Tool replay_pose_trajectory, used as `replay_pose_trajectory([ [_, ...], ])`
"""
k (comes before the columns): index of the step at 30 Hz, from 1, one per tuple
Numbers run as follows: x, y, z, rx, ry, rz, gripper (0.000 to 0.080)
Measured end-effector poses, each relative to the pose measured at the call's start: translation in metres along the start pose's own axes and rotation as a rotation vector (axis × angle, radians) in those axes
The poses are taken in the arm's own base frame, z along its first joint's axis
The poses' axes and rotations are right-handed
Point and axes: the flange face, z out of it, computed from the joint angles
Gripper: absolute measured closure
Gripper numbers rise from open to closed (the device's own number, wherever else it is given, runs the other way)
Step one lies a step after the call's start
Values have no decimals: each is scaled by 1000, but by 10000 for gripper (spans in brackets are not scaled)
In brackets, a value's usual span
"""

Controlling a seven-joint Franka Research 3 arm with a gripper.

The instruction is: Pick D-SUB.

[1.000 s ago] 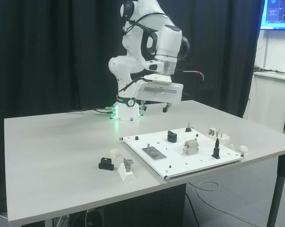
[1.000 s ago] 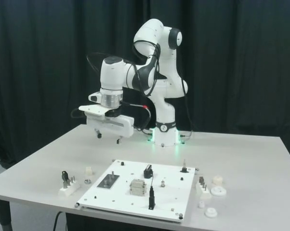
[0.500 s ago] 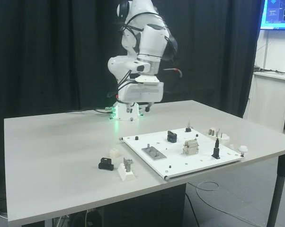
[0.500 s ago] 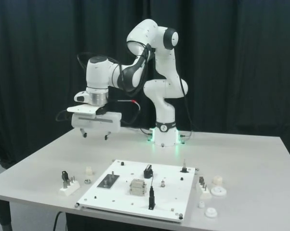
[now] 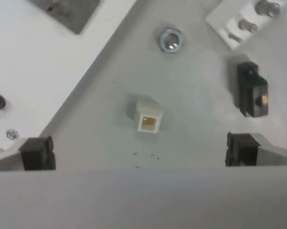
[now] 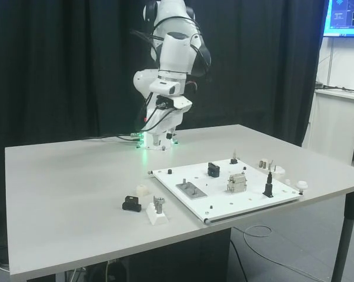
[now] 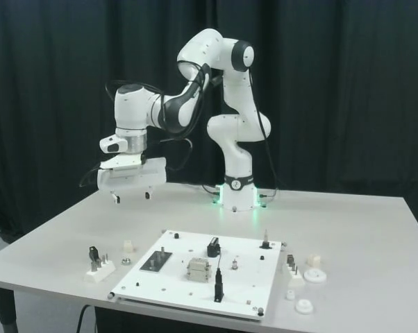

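The gripper [image 7: 131,196] hangs in the air above the left part of the grey table [image 7: 362,229], with nothing between its jaws. Its two black fingers [image 5: 37,152] stand wide apart. In the wrist view a small white cube [image 5: 148,117] with a square hollow in its upper face lies on the table straight below the gap between them. Near the cube lie a metal nut [image 5: 170,39], a black block [image 5: 252,90] and a white holder [image 5: 243,19] with metal pegs standing in it. These small parts sit together just left of a white board [image 7: 251,277], which lies flat on the near middle of the table.

The D-SUB [image 7: 197,268], a boxy metal connector, stands on the board towards its near edge, well apart from the gripper and to its right. A flat grey plate [image 7: 155,261] lies on the board just left of the connector.

The white arm [image 7: 216,83] reaches left from its base at the far side of the table, where a green light [image 7: 219,200] glows. Black curtains hang behind.
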Motion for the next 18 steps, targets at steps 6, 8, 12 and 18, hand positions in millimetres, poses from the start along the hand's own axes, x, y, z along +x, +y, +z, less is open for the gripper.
replay_pose_trajectory([
  [6, -2, 14, 6, 4, -1, -45, 3],
  [8, -2, 19, 10, 6, 5, -62, 3],
  [12, 0, 30, 19, 14, 31, -86, 3],
  [18, 3, 48, 42, 22, 71, -113, 3],
])
